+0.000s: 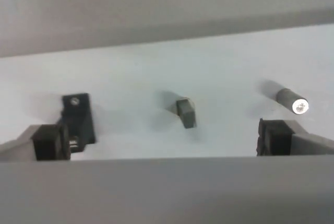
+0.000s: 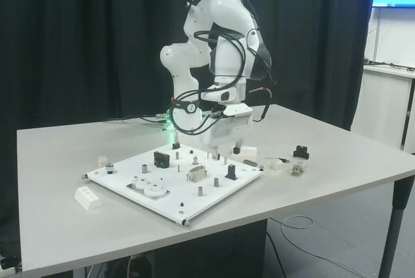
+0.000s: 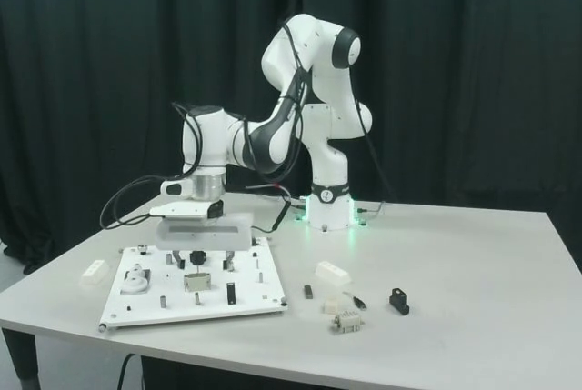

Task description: Remove square peg 3.

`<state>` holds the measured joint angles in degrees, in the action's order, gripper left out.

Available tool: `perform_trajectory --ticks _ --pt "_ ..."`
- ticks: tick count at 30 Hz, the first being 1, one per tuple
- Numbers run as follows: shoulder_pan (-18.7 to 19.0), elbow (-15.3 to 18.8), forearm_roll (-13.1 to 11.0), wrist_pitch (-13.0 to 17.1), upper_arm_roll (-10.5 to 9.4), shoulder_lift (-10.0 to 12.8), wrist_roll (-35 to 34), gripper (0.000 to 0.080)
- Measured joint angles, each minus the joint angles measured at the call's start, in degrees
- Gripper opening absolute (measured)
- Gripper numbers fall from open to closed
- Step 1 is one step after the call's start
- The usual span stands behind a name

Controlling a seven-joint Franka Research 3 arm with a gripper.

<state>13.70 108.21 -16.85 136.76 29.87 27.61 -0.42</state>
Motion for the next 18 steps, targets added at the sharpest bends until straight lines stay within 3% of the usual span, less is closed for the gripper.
perform_trajectory --ticks 18 --pt "-2.14 -1.06 0.00 -0.07 -0.85 3.43 1.35 0.0800"
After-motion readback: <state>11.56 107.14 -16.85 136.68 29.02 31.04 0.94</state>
